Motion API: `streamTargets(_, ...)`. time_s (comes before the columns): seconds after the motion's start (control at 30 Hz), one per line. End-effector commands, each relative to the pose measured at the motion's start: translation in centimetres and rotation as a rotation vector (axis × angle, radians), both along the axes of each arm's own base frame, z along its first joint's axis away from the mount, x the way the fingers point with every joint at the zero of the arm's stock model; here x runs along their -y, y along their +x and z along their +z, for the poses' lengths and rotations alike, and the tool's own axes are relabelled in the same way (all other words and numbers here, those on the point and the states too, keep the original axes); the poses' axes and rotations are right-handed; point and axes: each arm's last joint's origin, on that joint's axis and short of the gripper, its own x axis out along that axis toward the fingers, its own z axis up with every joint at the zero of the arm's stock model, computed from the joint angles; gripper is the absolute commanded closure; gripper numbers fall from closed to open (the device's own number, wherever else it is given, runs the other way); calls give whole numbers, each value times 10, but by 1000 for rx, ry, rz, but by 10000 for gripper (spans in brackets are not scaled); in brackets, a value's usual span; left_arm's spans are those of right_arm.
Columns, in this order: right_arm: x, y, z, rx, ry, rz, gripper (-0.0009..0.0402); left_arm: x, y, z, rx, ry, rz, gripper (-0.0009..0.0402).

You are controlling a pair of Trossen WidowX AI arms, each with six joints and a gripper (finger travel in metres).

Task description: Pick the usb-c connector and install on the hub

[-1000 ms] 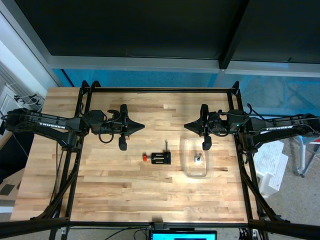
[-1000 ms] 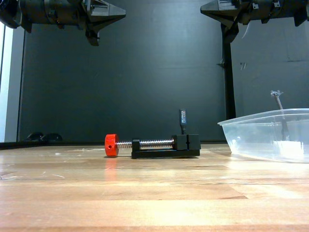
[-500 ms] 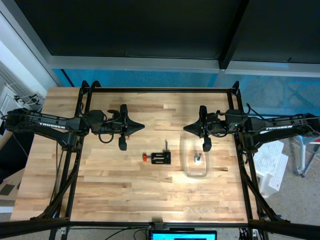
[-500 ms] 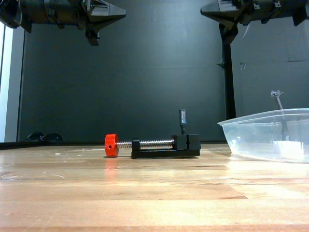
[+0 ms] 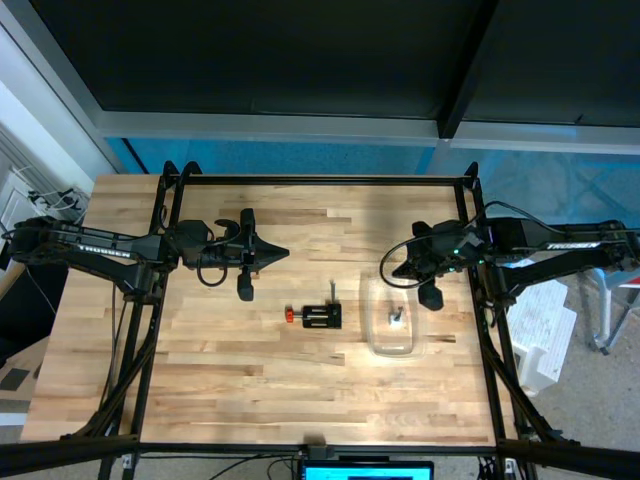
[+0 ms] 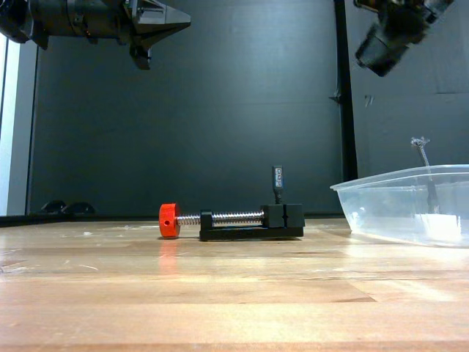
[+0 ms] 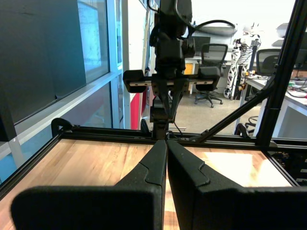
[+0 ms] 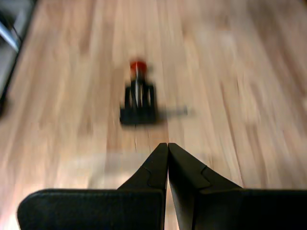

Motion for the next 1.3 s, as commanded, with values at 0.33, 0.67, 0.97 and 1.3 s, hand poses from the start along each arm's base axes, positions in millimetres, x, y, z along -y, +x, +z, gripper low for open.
streamTargets(0.33,-8,-4,-22,-334,-20,40,393,0,0,0,0,0,0,393)
streamTargets(0.67,-23,5,-35,-433,-50,69,377,0,0,0,0,0,0,393)
streamTargets(0.97,-34,11,-46,-488,-65,49,273,0,0,0,0,0,0,393)
streamTargets(1.3,-47,21,-60,-531,-94,25,206,0,0,0,0,0,0,393)
